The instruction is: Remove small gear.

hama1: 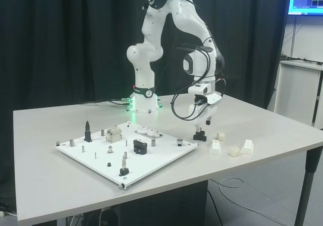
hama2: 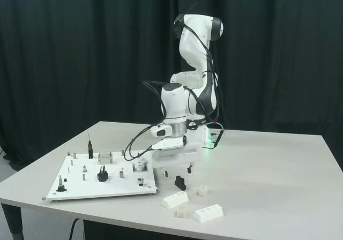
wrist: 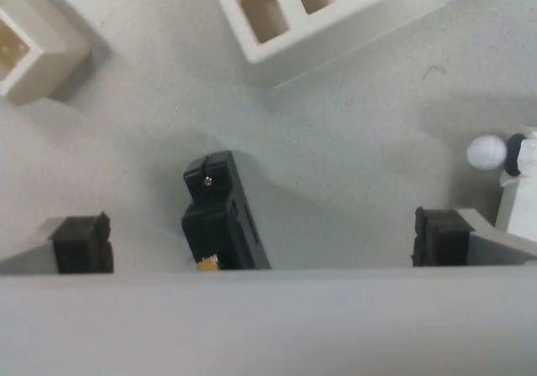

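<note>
Black curtains hang behind the grey table (hama1: 60,130), where the white arm holds its gripper (wrist: 252,246) low over bare table just off the white board's (hama1: 161,158) edge. The fingers (wrist: 81,243) stand spread apart and hold nothing; between them a black block (wrist: 222,216) lies on the table, with white blocks (wrist: 336,7) lying near it.

I judge the main risk to be a wrong target: the gripper hangs over loose parts, not over the board, so closing here would take the black block, not a gear. Moving across the board low could also knock its upright pegs.

Two small round white pieces (hama1: 147,131) near the board's far edge, towards the arm's base, may be the gears; which is the small gear I cannot tell.
</note>
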